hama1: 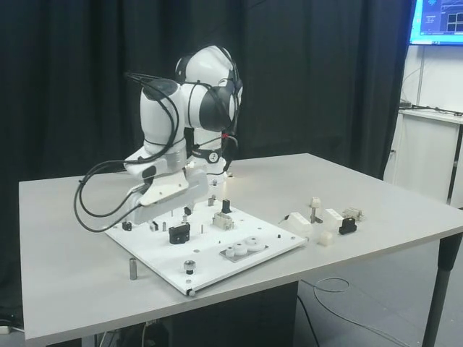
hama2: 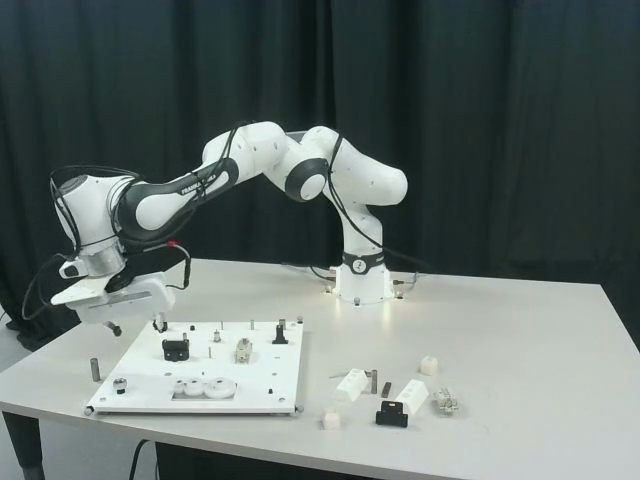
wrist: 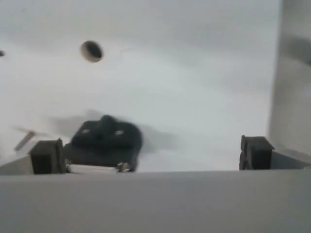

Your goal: Remove square peg 1.

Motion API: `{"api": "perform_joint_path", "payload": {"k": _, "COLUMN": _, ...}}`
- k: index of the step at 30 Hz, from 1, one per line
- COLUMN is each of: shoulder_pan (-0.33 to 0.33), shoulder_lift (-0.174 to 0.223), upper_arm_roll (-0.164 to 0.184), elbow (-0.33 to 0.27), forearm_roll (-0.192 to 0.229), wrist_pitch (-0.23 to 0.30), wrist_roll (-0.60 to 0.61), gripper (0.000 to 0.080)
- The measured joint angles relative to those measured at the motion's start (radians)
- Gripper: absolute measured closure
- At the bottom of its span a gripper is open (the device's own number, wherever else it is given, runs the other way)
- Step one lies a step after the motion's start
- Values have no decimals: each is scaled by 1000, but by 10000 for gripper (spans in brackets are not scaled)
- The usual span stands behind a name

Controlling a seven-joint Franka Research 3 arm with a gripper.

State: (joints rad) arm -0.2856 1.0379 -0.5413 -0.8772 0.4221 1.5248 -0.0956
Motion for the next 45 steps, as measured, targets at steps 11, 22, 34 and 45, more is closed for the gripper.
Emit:
{"api": "perform_joint_path", "payload": {"k": 11, "shoulder_pan": 51, "shoulder_lift": 0, "upper_arm_roll": -27, "elbow": -41, "forearm_roll": 2, "wrist_pitch": -106, "wrist_roll": 64, "gripper": 3}}
{"api": "perform_joint_path", "payload": {"k": 22, "shoulder_pan": 102, "shoulder_lift": -17, "upper_arm_roll": -45, "elbow": -104, "forearm_roll": -4, "wrist_pitch": -154, "wrist_roll": 158, "gripper": 3}}
{"api": "perform_joint_path", "payload": {"k": 34, "shoulder_pan": 149, "shoulder_lift": -63, "upper_arm_roll": -45, "elbow": -192, "forearm_roll": -32, "wrist_pitch": -145, "wrist_roll": 295, "gripper": 3}}
{"api": "perform_joint_path", "payload": {"k": 45, "shoulder_pan": 184, "shoulder_lift": -118, "upper_arm_roll": -45, "elbow": -290, "forearm_roll": -48, "wrist_pitch": -90, "wrist_roll": 378, "gripper": 3}}
